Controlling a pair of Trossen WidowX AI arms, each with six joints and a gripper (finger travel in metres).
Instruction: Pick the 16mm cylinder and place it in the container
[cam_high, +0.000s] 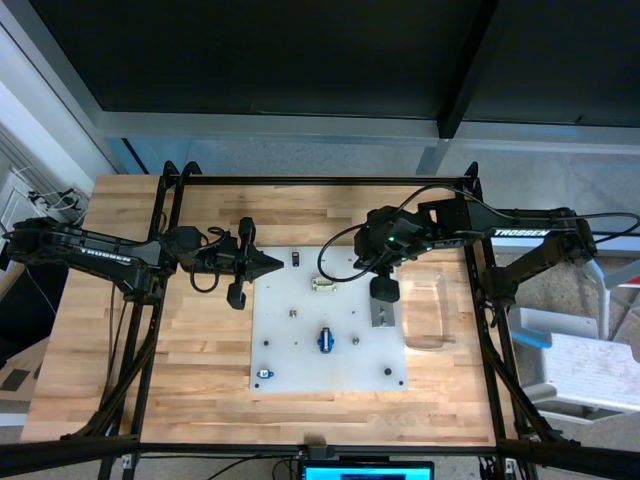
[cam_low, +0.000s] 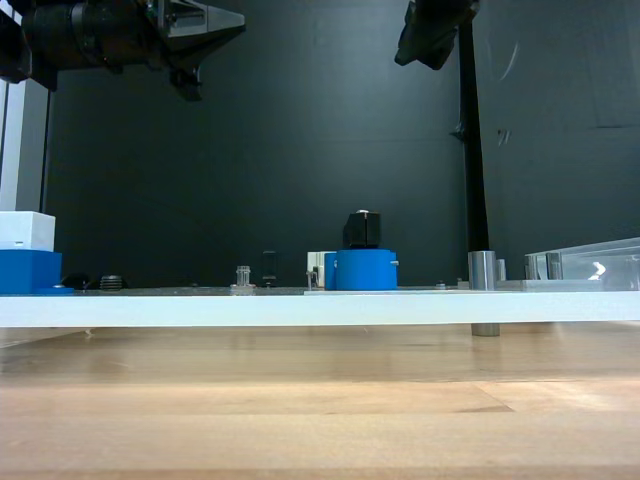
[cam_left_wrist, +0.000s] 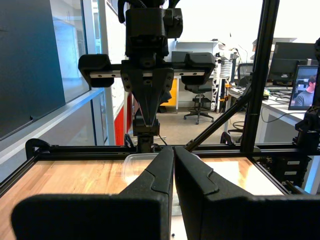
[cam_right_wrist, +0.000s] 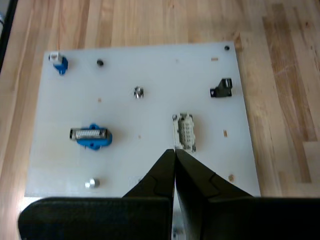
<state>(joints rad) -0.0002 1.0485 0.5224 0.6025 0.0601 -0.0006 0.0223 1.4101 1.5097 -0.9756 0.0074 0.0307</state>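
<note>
Our right hand (cam_high: 384, 290) hangs closed above the board (cam_high: 300, 350), poised to reach the cylinder (cam_high: 356, 340) near the tub (cam_high: 428, 345). Our left hand (cam_high: 274, 264), also closed, sits parked aside, leaving room.

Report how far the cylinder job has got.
Done: nothing yet. The 16mm cylinder stands on the white board; the container looks empty. In hand: the right end effector hangs high over the board, shut and holding nothing. The left end effector, shut, hangs by the board's left edge. Left: grasp, carry, release.
</note>
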